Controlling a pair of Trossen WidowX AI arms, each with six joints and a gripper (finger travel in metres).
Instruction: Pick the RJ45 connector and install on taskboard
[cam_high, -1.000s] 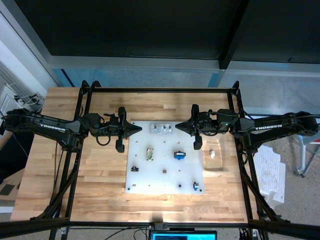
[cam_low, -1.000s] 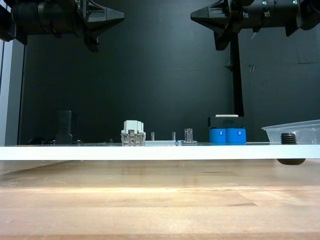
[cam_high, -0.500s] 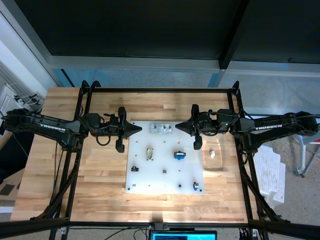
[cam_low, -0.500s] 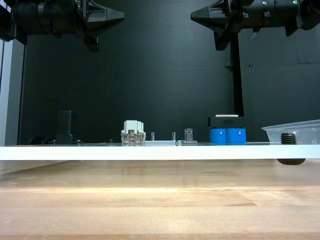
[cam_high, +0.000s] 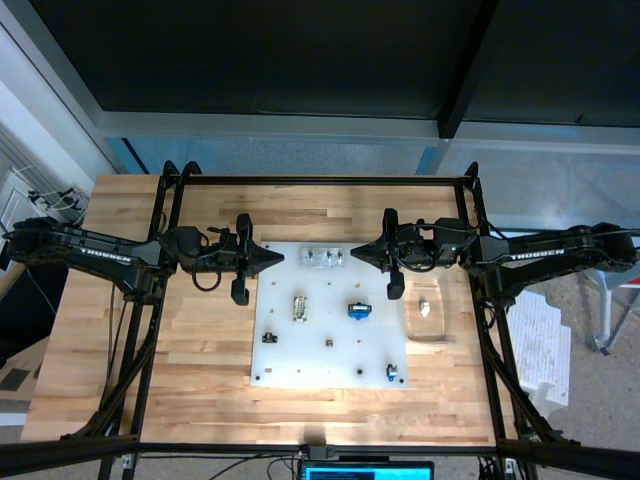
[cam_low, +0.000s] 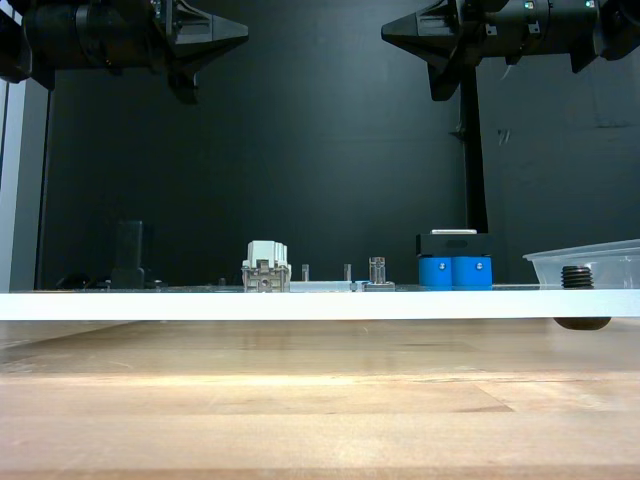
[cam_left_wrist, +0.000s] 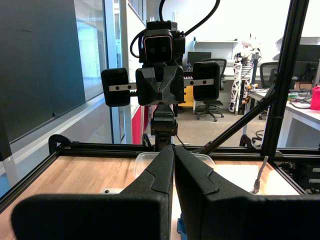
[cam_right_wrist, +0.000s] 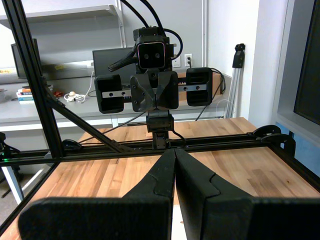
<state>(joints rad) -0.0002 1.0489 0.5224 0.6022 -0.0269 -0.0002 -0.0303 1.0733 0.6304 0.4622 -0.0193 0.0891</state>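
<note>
Left hand (cam_high: 281, 258) & right hand (cam_high: 354, 252) pinched closed, high above wood table (cam_high: 200, 350) w/ taskboard (cam_high: 300, 352).

My right gripper (cam_right_wrist: 175, 150) has its fingers pressed together, tips aimed at the black frame rail (cam_right_wrist: 220, 141). Above that rail my left gripper (cam_right_wrist: 156, 100) faces me, fingers together too. The wooden tabletop (cam_right_wrist: 100, 175) lies on the rail's near side.
</note>
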